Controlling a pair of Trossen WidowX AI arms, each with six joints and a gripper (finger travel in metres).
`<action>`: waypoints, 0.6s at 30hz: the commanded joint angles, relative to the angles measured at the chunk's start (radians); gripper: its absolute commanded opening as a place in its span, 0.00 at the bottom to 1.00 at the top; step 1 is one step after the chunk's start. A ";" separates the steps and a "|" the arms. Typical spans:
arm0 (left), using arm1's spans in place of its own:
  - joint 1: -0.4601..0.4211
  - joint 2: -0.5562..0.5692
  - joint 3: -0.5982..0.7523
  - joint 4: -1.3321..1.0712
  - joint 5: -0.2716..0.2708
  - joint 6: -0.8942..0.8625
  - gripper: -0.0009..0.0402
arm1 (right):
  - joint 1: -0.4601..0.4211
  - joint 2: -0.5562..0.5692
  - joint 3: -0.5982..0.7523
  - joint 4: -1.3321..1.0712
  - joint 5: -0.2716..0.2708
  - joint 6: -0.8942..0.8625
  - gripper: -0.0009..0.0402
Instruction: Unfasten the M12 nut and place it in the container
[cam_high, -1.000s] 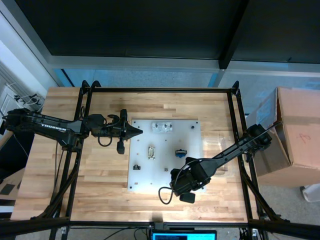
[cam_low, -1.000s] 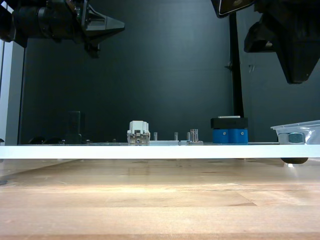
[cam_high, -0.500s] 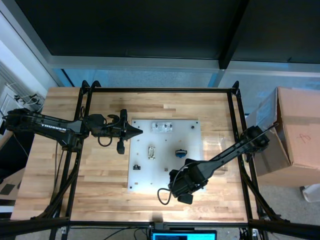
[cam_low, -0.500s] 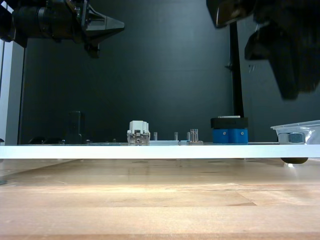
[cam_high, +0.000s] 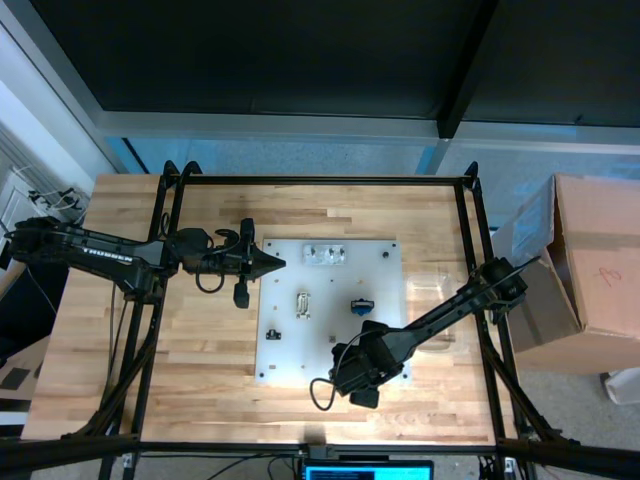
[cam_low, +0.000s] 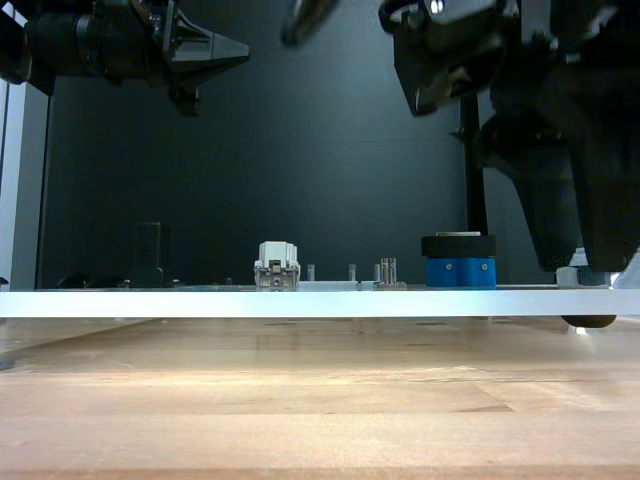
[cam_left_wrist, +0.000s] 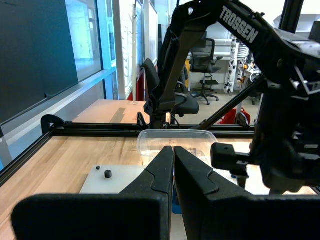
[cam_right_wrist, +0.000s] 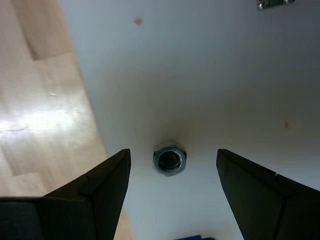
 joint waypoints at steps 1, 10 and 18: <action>0.000 0.000 0.000 0.000 0.000 0.000 0.02 | -0.002 -0.006 -0.021 0.029 0.002 -0.002 0.59; 0.000 0.000 0.000 0.000 0.000 0.000 0.02 | -0.003 -0.007 -0.026 0.031 -0.001 -0.014 0.43; 0.000 0.000 0.000 0.000 0.000 0.000 0.02 | -0.003 -0.010 -0.026 0.031 -0.003 -0.024 0.18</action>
